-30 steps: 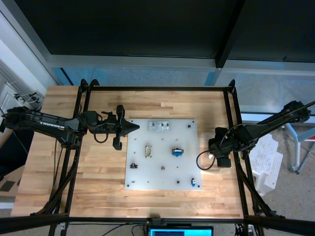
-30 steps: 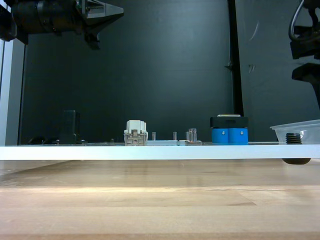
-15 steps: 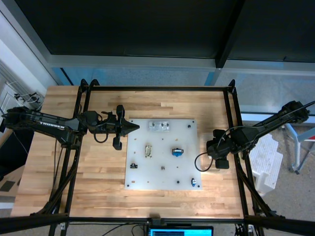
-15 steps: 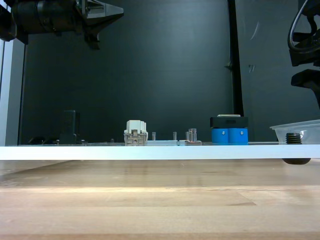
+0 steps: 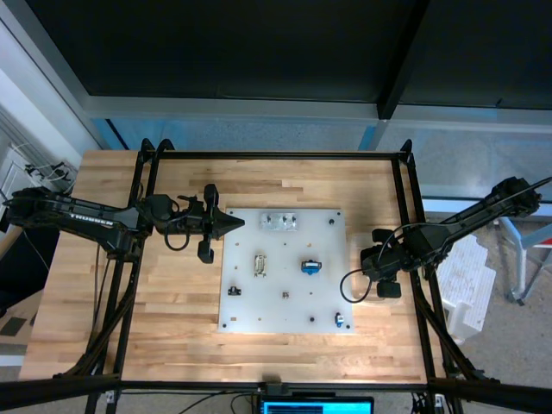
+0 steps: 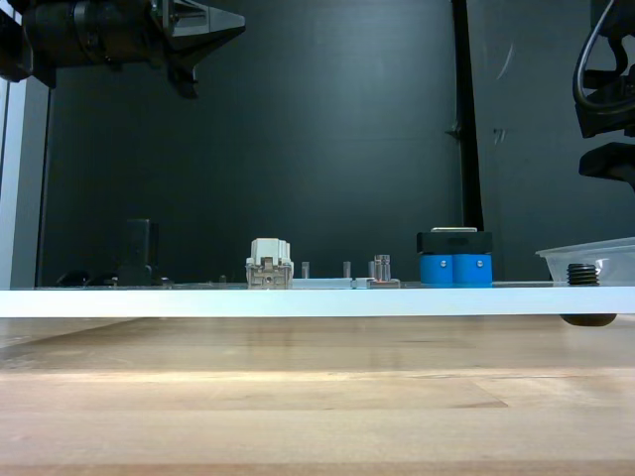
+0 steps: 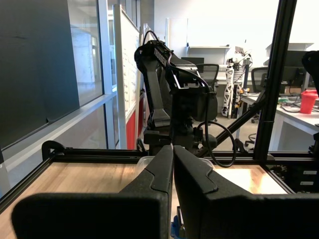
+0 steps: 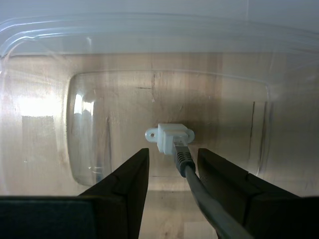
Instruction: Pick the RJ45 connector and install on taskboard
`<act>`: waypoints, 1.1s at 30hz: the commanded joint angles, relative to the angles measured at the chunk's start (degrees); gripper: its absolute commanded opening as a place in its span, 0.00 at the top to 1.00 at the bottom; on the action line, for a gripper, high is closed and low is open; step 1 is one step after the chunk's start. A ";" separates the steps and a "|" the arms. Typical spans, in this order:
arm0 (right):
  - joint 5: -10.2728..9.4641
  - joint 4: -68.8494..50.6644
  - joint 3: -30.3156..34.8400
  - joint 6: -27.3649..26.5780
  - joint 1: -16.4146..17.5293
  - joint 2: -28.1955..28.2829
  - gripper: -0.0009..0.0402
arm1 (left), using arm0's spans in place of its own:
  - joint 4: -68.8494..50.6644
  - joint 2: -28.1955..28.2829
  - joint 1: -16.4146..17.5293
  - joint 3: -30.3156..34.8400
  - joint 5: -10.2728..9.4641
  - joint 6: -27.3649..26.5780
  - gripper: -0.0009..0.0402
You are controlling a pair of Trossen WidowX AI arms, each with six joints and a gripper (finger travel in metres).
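one plug (image 8: 169, 138), small and whitish, lay flat on the floor of the one clear tray (image 8: 149, 24), with a single grey cable (image 8: 183, 162) running back from it toward the camera. the right gripper (image 8: 172, 157) hovered just over it, pointed down into the tray, its two fingers (image 8: 124, 179) spread apart with the cable passing through the gap. the plug sat just ahead of the tips and neither finger touched it. nothing was held.

from above, that gripper (image 5: 385, 278) hung over the tray (image 5: 376, 300), which sat on the wooden table (image 5: 172, 293) just off the right edge of the one white board (image 5: 259, 304). so the plug was off the board, in the tray beside it.

on the board i counted two blue fittings (image 5: 310, 266), one near the middle and one by the near right corner, plus one silver fitting (image 5: 279, 222) at the far edge.

over on the other side, the left gripper (image 5: 233, 223) was up in the air above the board's far left corner, pointing inward. its two fingers (image 7: 159, 169) were pressed together, tip to tip, with nothing between them.

two arms, two grippers, one plug.
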 commanded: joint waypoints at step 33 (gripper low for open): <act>0.07 -3.63 2.95 -0.22 0.17 -0.48 0.98 | 0.02 0.02 0.02 0.02 0.02 0.00 0.98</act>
